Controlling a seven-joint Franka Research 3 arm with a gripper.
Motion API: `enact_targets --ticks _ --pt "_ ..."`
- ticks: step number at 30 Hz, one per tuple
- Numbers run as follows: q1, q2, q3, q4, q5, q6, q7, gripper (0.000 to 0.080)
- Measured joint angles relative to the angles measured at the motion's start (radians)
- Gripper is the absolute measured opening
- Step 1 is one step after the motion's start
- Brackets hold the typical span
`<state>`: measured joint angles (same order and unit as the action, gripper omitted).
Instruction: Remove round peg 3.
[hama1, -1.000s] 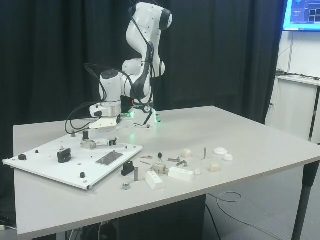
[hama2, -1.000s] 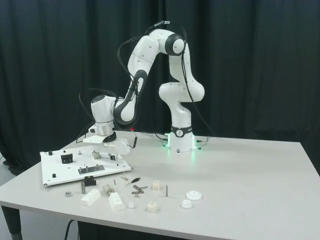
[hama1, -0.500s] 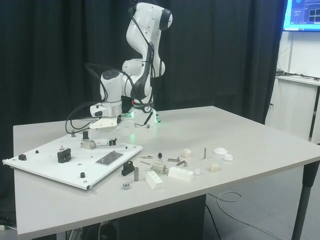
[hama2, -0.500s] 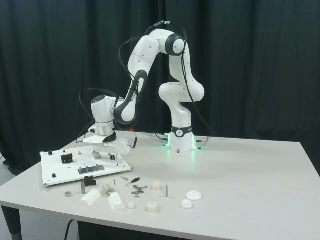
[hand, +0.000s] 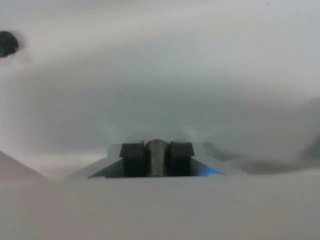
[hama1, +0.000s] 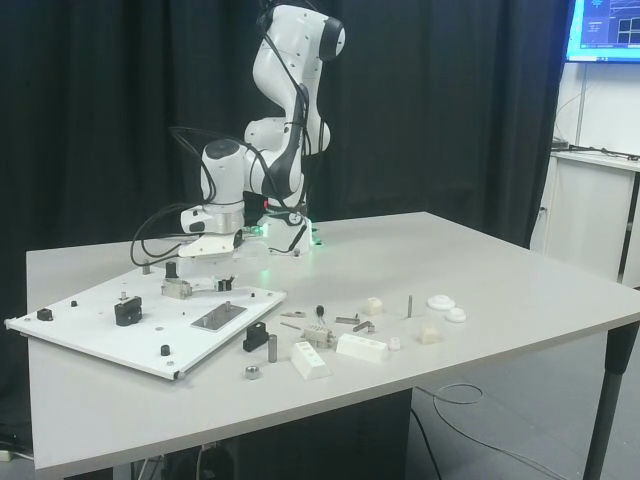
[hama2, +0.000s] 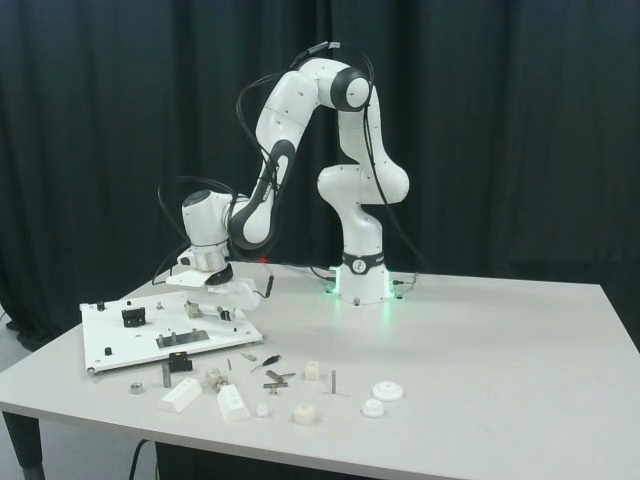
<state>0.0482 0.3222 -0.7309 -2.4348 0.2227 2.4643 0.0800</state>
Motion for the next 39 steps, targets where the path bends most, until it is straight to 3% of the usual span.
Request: enact_targets --ticks 39 --pt "0.002 -0.001 -0.006 0.006 -0.003 -0.018 0.004 0.0108"
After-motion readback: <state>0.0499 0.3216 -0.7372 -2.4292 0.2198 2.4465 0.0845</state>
